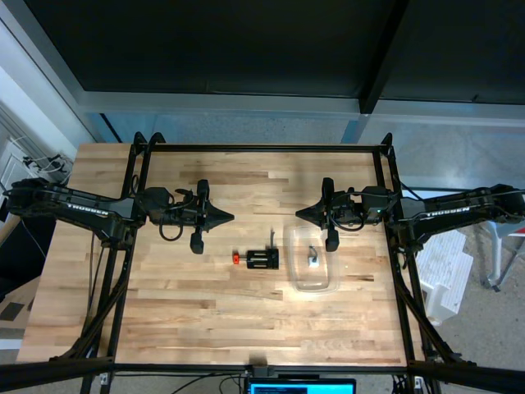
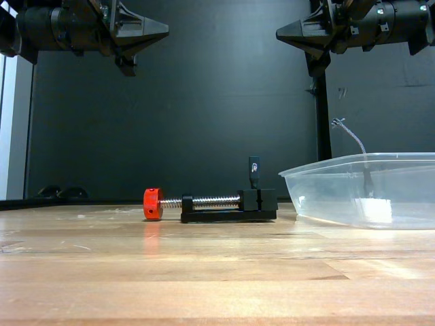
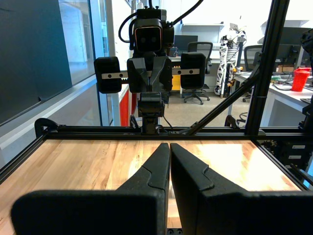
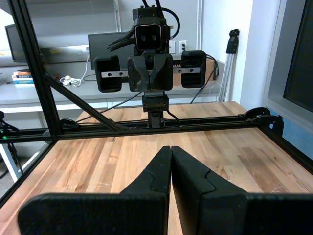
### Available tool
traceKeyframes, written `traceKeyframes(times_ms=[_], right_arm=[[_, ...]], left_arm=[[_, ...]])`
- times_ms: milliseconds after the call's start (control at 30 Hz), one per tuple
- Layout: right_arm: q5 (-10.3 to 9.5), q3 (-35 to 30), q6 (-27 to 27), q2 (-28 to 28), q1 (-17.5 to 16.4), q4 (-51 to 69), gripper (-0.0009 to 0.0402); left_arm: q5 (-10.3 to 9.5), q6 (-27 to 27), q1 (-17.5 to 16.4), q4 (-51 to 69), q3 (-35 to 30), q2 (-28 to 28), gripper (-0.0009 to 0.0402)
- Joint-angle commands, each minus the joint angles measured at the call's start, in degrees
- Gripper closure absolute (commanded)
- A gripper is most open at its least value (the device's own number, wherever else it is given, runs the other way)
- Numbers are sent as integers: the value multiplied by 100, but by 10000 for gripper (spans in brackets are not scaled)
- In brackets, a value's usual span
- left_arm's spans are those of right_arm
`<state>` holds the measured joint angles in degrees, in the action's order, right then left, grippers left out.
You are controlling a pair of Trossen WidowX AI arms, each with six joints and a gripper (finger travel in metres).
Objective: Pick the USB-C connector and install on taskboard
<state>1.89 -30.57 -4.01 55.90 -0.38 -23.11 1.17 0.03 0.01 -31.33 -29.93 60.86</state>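
Left claw (image 1: pixel 232 217) hangs closed, high above the tabletop (image 1: pixel 180 304), the taskboard (image 1: pixel 261 259) lying right of it. Further right the USB-C connector (image 1: pixel 312 250) lies in the clear tray (image 1: pixel 325 279), near the closed right claw (image 1: pixel 297 215), which should open before descending straight over it. The low view alone shows both claws' height, the high view the connector's spot.
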Motion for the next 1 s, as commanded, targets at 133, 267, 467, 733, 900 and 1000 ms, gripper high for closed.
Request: traceKeyframes(times_ms=[133, 267, 467, 733, 900, 1000], right_arm=[[2, 0, -2, 2, -2, 0, 393], [2, 0, -2, 2, -2, 0, 393], [-2, 0, -15, 2, -2, 0, 393], [-48, -278, -155, -31, -33, 627, 393], [-63, -973, -101, -28, -42, 2332, 393], [-61, -1362, -105, -28, -48, 3318, 393]], left_arm=[[2, 0, -2, -2, -2, 0, 393], [4, 0, 0, -2, -2, 0, 393], [2, 0, 0, -2, -2, 0, 393], [2, 0, 0, -2, -2, 0, 393], [4, 0, -2, -2, -2, 0, 393], [2, 0, -2, -2, -2, 0, 393]])
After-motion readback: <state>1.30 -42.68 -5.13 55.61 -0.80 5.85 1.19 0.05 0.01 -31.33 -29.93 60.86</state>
